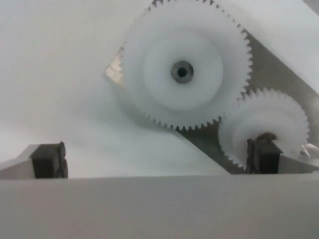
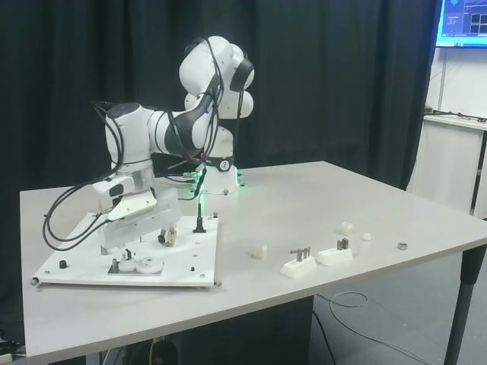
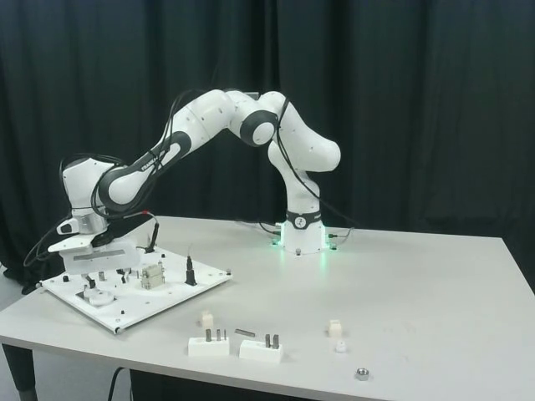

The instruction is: Insert medium gear.

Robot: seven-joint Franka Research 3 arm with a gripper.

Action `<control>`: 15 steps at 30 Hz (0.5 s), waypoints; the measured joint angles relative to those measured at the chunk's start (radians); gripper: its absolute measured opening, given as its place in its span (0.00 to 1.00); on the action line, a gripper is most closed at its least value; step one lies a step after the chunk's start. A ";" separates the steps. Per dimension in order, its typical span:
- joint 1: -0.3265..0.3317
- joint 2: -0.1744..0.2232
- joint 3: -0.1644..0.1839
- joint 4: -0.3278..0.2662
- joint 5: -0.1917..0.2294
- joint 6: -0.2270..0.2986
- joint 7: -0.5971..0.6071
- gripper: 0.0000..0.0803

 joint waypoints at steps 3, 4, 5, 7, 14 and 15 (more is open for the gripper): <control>0.004 -0.005 -0.001 -0.012 0.001 0.011 -0.001 1.00; 0.006 -0.007 -0.001 -0.015 0.001 0.015 -0.001 1.00; 0.007 -0.009 -0.001 -0.019 0.001 0.018 -0.002 1.00; 0.010 -0.014 -0.001 -0.025 0.002 0.017 -0.002 1.00; 0.030 -0.038 -0.004 -0.054 0.001 0.007 -0.003 1.00; 0.034 -0.041 -0.007 -0.057 0.000 0.007 -0.003 1.00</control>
